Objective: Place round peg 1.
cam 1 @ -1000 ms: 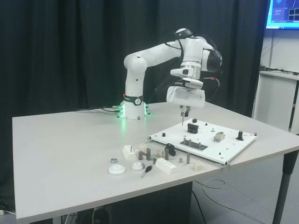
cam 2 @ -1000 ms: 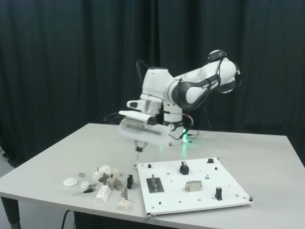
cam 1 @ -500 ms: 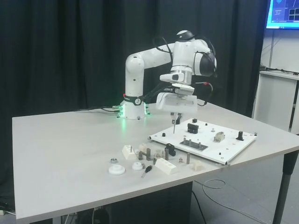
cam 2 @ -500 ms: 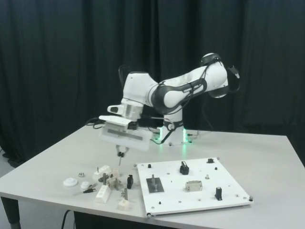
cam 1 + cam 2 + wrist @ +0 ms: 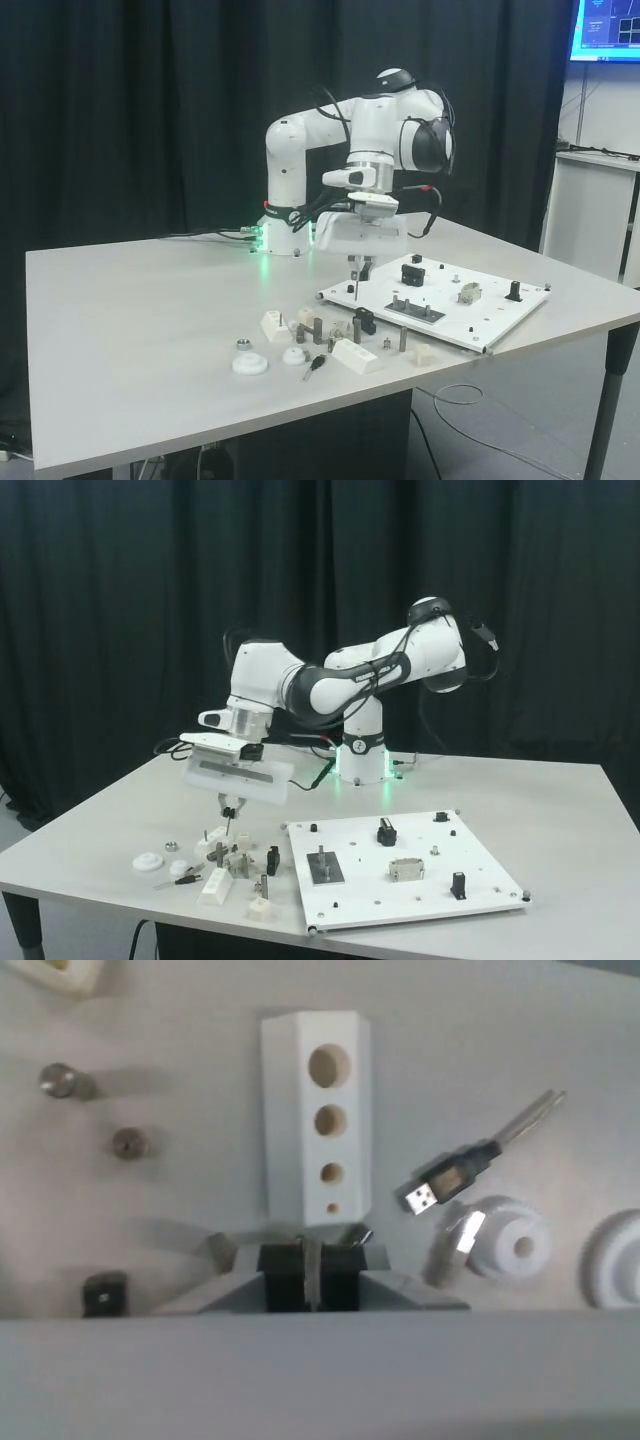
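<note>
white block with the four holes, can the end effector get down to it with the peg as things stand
Probably yes. The end effector, shut on a thin peg, hangs above the white block, whose four holes face up uncovered. The USB plug and white gear lie beside it, apart.

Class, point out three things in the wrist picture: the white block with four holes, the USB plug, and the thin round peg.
White four-hole block (image 5: 318, 1110), wrist view: top face.
USB plug (image 5: 424, 1196), wrist view: metal end.
Thin round peg (image 5: 311, 1275), wrist view: shaft between fingers.

No text or label can be read anywhere.
</note>
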